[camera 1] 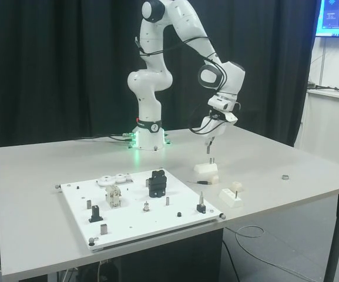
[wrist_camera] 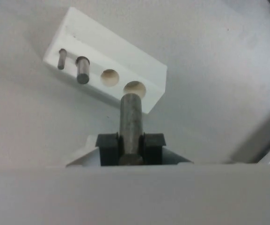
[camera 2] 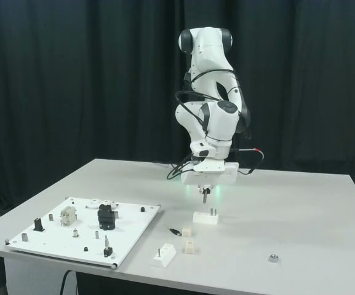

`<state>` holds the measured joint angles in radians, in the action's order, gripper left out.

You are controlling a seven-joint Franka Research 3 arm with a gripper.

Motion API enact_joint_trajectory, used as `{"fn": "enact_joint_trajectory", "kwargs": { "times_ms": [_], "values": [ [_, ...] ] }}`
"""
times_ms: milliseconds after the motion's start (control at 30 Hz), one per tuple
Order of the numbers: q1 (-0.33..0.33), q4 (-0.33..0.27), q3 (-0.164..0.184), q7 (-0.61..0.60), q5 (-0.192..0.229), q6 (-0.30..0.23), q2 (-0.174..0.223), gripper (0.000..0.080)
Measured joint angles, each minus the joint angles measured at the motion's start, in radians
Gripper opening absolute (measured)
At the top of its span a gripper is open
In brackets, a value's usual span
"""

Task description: Insert round peg 3.

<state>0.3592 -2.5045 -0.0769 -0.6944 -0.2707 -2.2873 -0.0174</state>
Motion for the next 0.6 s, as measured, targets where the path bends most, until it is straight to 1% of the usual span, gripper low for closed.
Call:
{"fn": "enact_joint_trajectory", "kwargs": {
  "times_ms": [600],
  "values": [
    [-0.002,0.0,0.0,0.0,-0.006,0.0,0.0,0.0107]
  ]
}}
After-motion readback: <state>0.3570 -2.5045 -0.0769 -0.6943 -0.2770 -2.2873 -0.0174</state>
